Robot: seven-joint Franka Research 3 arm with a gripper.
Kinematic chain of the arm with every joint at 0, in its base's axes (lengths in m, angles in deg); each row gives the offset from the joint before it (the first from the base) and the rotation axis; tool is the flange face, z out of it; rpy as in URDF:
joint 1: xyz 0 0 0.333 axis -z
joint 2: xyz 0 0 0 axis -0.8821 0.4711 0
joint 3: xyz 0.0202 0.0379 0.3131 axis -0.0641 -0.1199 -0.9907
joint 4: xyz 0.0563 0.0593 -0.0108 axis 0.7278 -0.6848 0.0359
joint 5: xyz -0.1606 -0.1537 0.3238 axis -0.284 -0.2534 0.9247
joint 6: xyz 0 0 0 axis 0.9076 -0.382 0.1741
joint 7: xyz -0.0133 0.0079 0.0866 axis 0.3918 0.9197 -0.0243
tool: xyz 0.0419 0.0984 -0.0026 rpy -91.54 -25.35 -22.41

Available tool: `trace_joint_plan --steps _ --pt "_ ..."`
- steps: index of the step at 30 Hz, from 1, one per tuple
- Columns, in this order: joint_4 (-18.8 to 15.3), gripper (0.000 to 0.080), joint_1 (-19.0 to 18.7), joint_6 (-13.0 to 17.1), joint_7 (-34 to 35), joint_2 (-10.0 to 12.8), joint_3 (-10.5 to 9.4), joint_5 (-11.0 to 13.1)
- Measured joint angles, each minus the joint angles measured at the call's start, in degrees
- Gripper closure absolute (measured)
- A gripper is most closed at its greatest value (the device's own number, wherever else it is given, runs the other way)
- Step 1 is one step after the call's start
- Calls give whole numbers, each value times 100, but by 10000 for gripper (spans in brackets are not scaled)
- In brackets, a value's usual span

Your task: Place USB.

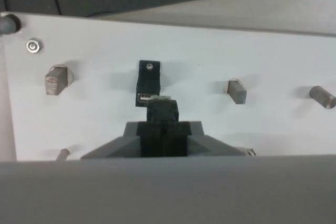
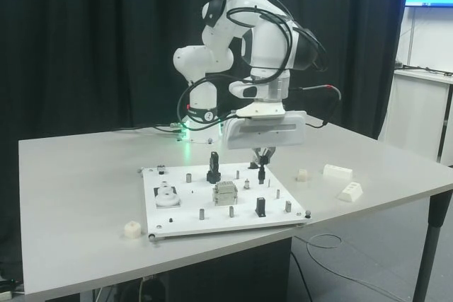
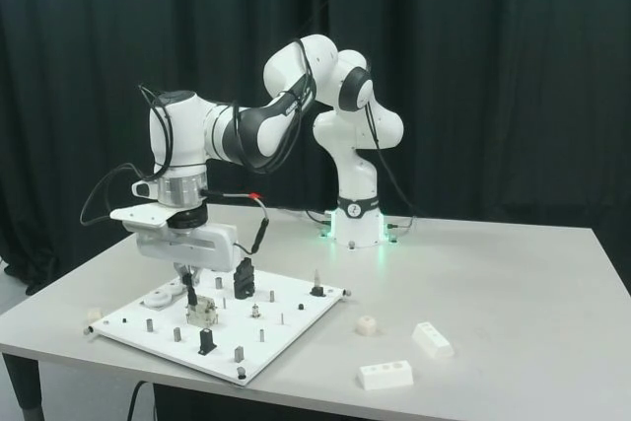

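usb plug [image 1: 161, 109] pinched in hand [image 1: 164, 136], tip touching black socket [image 1: 148, 83].

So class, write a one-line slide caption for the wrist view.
Gripper holding the black USB plug at the mouth of the black socket on the white board, among grey pegs.

White arm [image 3: 246, 130] bent low, pincer [image 1: 163, 109] clamped

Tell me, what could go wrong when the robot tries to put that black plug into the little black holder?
1. The USB plug in the gripper seems slightly off-line with the black socket; it might jam or scrape.
2. Pushing while misaligned could shift the white board.
3. Metal pegs stand nearby; a sideways correction might bump one.
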Motion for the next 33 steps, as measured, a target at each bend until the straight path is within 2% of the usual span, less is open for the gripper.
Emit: trace_joint_plan --steps 9,19,27,33 --pt "0 781 -17 -7 -153 6 -105 1" --pt "-9 781 -65 -203 -209 8 -419 21" --pt "-66 781 -246 -491 125 9 -579 68" --pt "-155 781 -466 -589 405 8 -637 82"
